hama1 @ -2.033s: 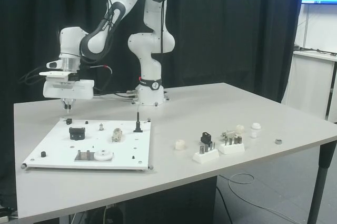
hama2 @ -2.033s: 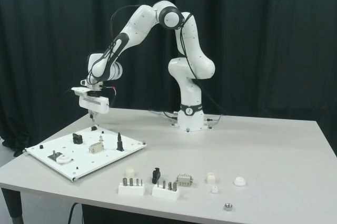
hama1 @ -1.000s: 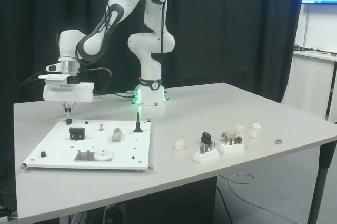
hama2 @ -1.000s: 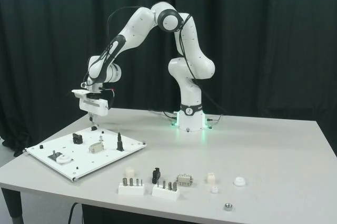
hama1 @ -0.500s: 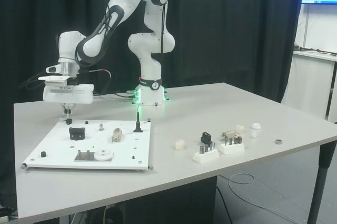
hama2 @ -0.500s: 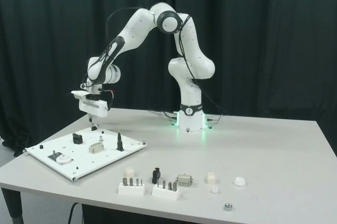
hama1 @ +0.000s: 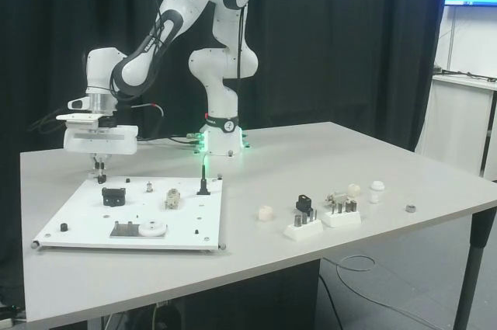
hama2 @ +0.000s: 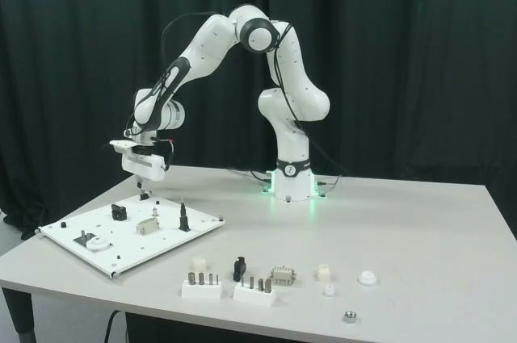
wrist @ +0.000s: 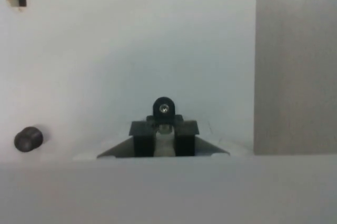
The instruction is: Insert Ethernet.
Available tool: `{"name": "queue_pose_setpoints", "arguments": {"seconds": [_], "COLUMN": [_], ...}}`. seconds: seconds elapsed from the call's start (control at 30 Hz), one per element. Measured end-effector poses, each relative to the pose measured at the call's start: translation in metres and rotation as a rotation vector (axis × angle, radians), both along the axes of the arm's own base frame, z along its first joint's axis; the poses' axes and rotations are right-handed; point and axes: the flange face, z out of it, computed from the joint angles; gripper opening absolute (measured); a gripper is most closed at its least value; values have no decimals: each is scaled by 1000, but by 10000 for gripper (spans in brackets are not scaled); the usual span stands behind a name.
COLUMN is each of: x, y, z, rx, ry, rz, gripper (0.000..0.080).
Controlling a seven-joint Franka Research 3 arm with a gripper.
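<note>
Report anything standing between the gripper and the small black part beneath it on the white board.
Nothing visible. The gripper hangs just above the small black part at the white board's far corner, only air between.

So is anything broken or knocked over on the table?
Nothing stands out. The white board lies flat on the grey table, the little parts stand upright in a tidy row, and the gripper hangs just above the board.
</note>
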Motion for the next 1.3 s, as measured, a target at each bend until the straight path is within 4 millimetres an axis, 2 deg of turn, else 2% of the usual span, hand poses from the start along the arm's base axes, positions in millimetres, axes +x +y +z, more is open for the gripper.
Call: {"name": "queue_pose_setpoints", "arguments": {"seconds": [1.3], "x": [-8], "y": [-2], "z": [-1], "rx": [20], "ry": [-14], "rz": [-55], "gripper": [74]}}
